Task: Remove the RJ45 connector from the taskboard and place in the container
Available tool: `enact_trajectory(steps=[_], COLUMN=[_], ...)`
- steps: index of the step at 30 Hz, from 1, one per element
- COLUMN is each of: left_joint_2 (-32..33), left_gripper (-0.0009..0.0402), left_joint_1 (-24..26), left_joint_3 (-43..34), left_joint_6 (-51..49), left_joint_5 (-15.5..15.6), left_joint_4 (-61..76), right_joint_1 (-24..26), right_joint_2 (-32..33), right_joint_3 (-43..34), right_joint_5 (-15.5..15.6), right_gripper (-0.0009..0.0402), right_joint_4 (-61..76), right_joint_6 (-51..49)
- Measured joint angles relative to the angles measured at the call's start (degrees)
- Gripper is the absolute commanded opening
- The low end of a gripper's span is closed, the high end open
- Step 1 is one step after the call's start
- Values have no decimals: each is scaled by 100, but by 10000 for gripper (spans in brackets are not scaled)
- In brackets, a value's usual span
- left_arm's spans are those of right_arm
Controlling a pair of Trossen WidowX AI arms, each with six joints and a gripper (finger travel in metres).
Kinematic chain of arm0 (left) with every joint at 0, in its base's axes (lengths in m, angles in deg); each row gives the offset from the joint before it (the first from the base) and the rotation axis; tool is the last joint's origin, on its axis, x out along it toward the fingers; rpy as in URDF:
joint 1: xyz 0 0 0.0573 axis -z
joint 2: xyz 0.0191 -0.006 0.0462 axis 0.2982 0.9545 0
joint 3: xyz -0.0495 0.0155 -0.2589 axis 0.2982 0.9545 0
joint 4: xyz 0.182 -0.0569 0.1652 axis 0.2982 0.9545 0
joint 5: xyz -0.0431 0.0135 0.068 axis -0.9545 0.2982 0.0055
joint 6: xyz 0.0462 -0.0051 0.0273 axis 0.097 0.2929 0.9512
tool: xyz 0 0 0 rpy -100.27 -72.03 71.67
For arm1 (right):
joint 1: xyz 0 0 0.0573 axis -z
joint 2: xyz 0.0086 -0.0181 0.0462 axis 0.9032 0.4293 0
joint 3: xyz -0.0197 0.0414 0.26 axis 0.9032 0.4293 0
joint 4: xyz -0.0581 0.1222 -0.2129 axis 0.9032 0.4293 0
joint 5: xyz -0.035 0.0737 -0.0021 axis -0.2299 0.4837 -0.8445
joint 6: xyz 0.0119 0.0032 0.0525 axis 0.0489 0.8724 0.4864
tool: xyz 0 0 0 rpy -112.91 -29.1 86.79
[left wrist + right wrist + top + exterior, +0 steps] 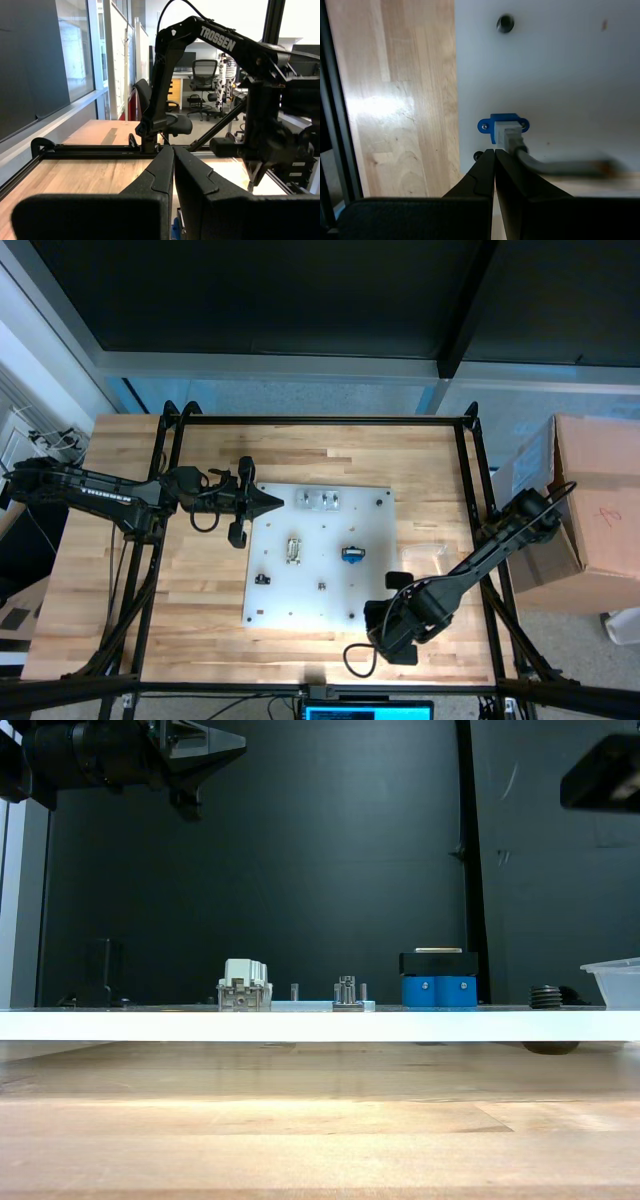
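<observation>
Looks unstarted: RJ45 connector (509, 133) seated in blue socket (486, 125) on taskboard (560, 75); left gripper (173, 150) clenched empty above board's left edge, right gripper (494, 153) clenched empty over near-right corner; leaves pulling, dropping into container (615, 982)

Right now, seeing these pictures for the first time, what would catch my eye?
The white board in the middle of the wooden table stands out, with a grey network plug seated in its blue holder, cable trailing off. The right gripper hangs shut above that plug, clear of it; the left gripper, also shut, hovers over the board's far left corner. A clear tub sits just right of the board.
</observation>
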Motion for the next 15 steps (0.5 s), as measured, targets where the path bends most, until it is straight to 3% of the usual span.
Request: enact_trajectory(steps=[15], left_joint_2=[0], left_gripper=[0], left_joint_1=[0], left_joint_3=[2], left_joint_6=[2], left_joint_5=[0], left_joint_4=[0], right_joint_1=[-20], right_joint_2=[57], right_joint_3=[-2], right_joint_5=[39], right_gripper=[0], right_joint_4=[-107], right_joint_6=[2])
